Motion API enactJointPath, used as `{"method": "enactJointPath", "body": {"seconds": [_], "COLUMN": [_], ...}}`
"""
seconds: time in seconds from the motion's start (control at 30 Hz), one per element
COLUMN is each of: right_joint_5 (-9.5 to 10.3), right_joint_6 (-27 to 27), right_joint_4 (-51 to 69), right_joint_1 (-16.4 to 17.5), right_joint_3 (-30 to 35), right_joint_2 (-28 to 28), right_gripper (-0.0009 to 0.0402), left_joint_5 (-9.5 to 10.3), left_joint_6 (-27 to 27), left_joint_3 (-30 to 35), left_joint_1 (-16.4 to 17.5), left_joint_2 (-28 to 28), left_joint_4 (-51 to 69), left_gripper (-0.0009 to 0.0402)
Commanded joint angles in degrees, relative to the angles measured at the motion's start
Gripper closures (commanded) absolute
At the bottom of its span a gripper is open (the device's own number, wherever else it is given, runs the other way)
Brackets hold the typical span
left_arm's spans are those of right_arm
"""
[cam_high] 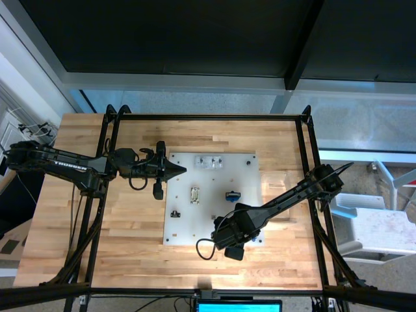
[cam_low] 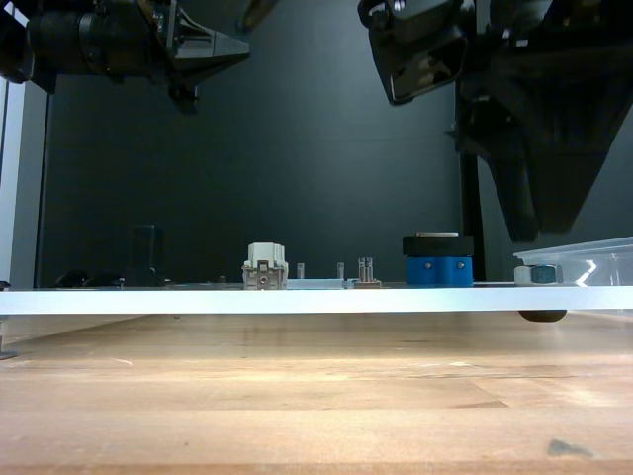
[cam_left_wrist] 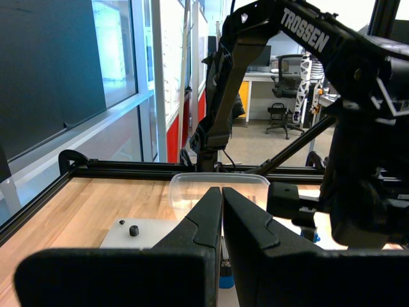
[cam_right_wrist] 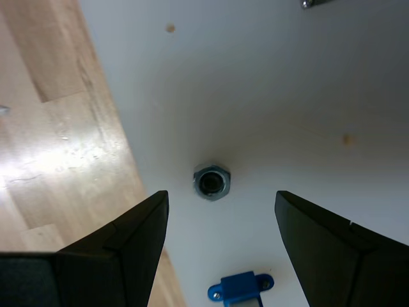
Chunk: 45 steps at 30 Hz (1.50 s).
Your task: Unfasten the M12 fastener and place in the container
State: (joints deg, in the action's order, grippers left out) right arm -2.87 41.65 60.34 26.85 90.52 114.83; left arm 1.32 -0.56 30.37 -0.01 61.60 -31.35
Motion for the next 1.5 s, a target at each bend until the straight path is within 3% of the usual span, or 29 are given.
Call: {"method": "enactJointPath", "body": {"seconds": [0.03,0.83,1.33,1.5], "right_joint_5": [-0.04,-0.59,-0.59,-0.66], "right_joint_6": [-0.11,-1.14,-1.51,-1.84], "right_joint_4": [-0.48,-4.39,-6.03,-6.08], "right_joint_1": [-0.02,-0.63,-0.74,-0.76], "right_joint_3": [-0.42,-4.17,-5.18,-5.27], "right_joint_2": [0.04,0.04,0.04,0.04], "right_gripper": [0.0161,0.0165,0.0215,0.0250], "left_joint_5": [0.00,-0.02,-0.02,0.00], "left_joint_6": [0.02,0.02,0.02,0.02], "left_joint_3": [0.00,0.00,0.00,0.00], "left_joint_1": [0.02,0.02,0.02,0.00], "left_joint_2": [0.00,0.00,0.00,0.00], "left_joint_4": [0.00,0.00,0.00,-0.02], "left_gripper": [0.0393,0.0393,0.0393,0.0393]}}
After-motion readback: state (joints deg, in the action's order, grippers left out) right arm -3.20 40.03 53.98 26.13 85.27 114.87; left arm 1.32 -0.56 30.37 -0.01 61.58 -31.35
